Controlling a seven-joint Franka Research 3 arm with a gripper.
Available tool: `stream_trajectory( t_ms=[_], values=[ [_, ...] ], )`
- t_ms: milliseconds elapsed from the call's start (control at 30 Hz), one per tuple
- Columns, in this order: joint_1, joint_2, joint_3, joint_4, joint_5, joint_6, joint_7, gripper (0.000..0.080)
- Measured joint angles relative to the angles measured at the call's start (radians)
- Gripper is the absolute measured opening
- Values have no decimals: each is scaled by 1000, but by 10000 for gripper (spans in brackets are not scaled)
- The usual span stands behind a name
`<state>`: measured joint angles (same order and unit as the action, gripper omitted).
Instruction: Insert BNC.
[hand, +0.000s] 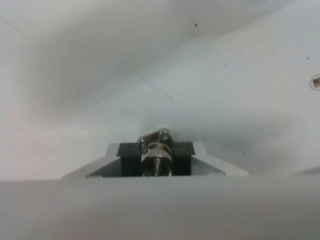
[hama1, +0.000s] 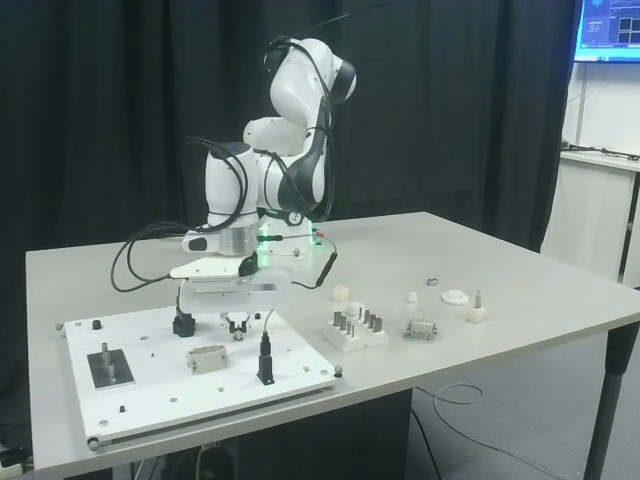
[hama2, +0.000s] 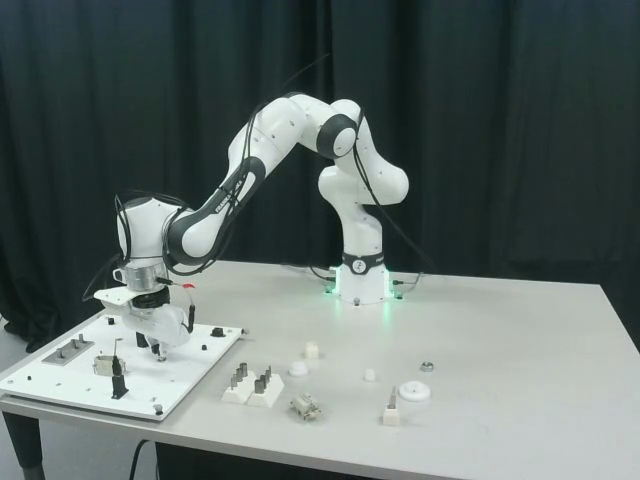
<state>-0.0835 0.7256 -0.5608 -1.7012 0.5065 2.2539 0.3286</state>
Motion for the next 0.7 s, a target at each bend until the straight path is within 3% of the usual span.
stream_trajectory(
  t_ms=[600, 633, 700],
  values=[
    [3, 0, 0, -1, -3, 4, -1, 121],
    [4, -1, 0, -1, -4, 4, -2, 298],
    [5, -3, 0, 0, -7, 4, -3, 298]
  ],
)
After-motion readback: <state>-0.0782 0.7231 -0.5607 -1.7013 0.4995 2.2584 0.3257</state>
